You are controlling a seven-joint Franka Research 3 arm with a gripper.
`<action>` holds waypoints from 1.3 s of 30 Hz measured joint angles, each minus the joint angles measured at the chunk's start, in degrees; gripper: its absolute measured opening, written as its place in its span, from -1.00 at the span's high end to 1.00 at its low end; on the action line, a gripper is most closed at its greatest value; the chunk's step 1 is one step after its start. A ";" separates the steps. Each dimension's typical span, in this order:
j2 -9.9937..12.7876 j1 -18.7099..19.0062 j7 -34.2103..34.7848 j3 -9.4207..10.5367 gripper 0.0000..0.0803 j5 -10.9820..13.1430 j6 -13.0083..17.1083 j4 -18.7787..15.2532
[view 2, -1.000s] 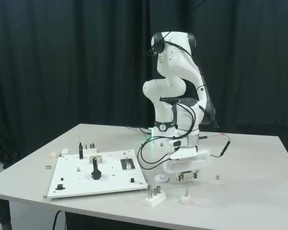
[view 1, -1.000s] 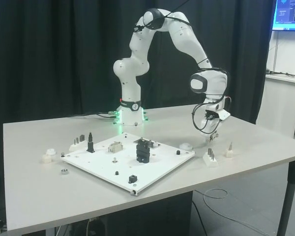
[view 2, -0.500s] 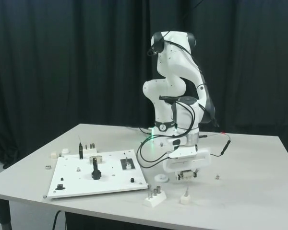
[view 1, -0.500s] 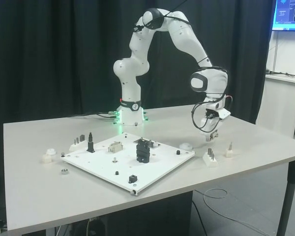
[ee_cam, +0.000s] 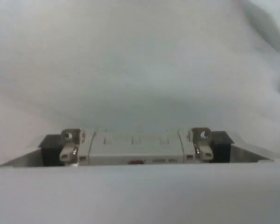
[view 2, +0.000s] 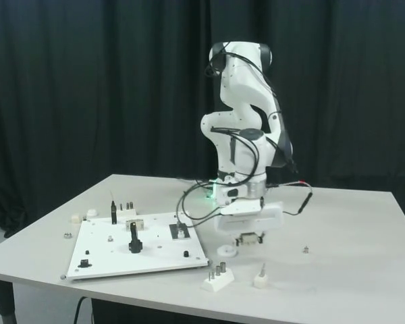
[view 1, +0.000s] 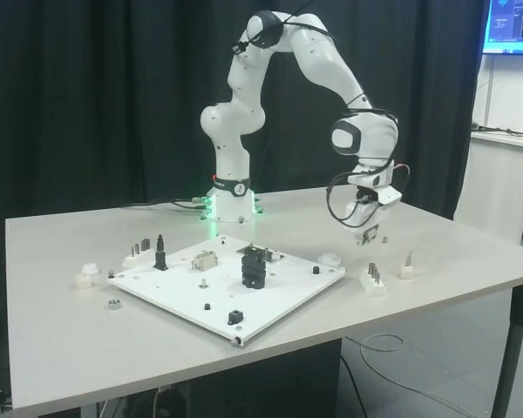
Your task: Insert waterproof.
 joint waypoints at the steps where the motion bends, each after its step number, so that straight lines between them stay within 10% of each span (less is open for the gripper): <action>1: -0.30 -0.07 -0.39 -0.43 -0.56 -0.13 -0.53 0.00; 19: -6.75 -2.72 -10.03 -10.76 -0.56 -6.34 -11.94 -0.08; 39: -8.29 -13.12 -27.37 -16.71 -0.56 -9.31 -14.05 -0.67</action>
